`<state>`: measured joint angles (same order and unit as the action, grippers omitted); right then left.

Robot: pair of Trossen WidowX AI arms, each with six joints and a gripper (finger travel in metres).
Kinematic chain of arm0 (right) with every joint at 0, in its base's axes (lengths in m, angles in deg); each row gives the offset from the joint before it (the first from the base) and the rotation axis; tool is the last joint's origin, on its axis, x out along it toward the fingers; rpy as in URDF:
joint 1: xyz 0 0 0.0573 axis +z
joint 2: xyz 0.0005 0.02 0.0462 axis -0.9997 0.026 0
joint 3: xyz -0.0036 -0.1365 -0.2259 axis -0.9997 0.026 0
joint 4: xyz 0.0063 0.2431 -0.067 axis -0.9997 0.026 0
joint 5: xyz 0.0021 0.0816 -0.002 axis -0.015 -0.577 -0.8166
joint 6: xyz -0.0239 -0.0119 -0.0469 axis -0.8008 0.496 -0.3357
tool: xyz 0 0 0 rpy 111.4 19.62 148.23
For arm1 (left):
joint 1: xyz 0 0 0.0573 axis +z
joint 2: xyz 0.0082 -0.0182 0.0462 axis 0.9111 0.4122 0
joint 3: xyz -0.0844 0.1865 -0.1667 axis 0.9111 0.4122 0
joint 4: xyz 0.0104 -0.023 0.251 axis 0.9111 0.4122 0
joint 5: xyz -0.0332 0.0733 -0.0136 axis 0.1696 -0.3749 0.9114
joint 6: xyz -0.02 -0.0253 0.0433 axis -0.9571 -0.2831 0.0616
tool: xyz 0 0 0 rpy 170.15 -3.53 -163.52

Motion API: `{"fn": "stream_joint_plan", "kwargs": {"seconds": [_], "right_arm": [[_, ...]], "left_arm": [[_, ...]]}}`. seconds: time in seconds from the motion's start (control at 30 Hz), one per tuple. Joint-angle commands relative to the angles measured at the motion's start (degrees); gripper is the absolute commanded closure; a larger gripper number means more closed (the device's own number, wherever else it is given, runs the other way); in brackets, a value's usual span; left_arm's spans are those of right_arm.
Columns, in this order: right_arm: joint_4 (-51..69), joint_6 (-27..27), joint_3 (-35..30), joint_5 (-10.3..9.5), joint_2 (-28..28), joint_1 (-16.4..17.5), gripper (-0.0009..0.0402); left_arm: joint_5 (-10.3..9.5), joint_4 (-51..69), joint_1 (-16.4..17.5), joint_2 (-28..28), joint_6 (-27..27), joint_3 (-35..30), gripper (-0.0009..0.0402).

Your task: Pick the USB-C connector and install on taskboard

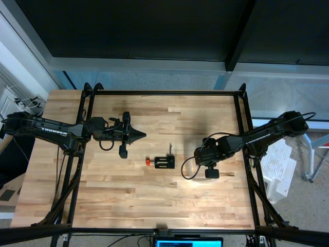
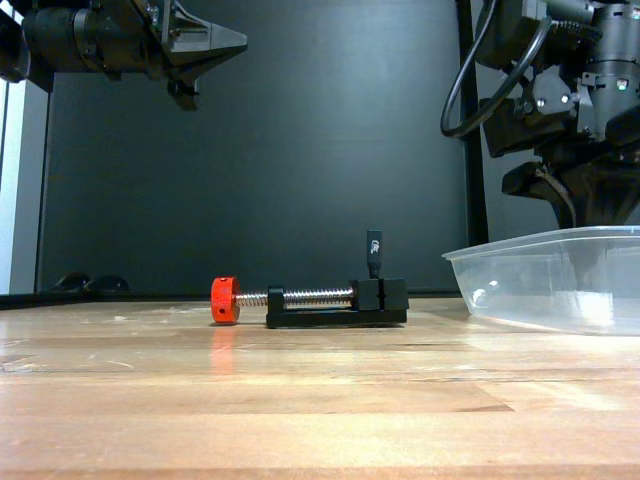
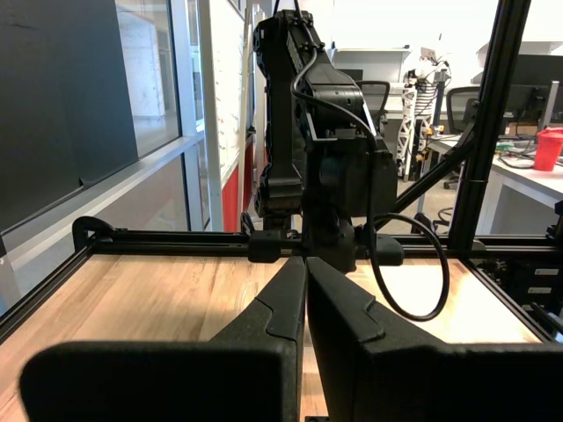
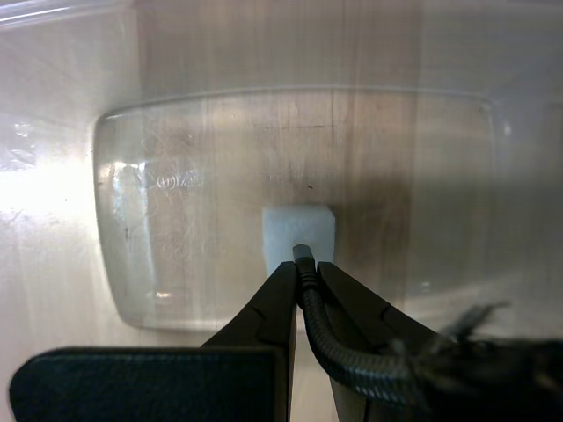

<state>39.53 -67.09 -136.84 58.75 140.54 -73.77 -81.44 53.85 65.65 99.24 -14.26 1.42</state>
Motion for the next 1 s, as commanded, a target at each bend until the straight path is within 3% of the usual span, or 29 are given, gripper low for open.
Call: {"fn": "stream_joint_plan", "kwargs": {"seconds": [0.03,0.43,1.0], "right_arm": [[0.7,0.1,-0.1,0.13,-1.4,0.0,0.0393],[8.3,0.0,-5.6,0.61,-5.6,-0.1,0.0393],[14.8,0.6,-14.3,0.90,-6.0,-0.2,0.0393]], "left_arm": [[0.02,0.0,0.0,0.0,0.0,0.0,0.0393],[0.02,0.0,0.0,0.0,0.0,0.0,0.0393],[0.02,0.0,0.0,0.0,0.0,0.0,0.0393]]}}
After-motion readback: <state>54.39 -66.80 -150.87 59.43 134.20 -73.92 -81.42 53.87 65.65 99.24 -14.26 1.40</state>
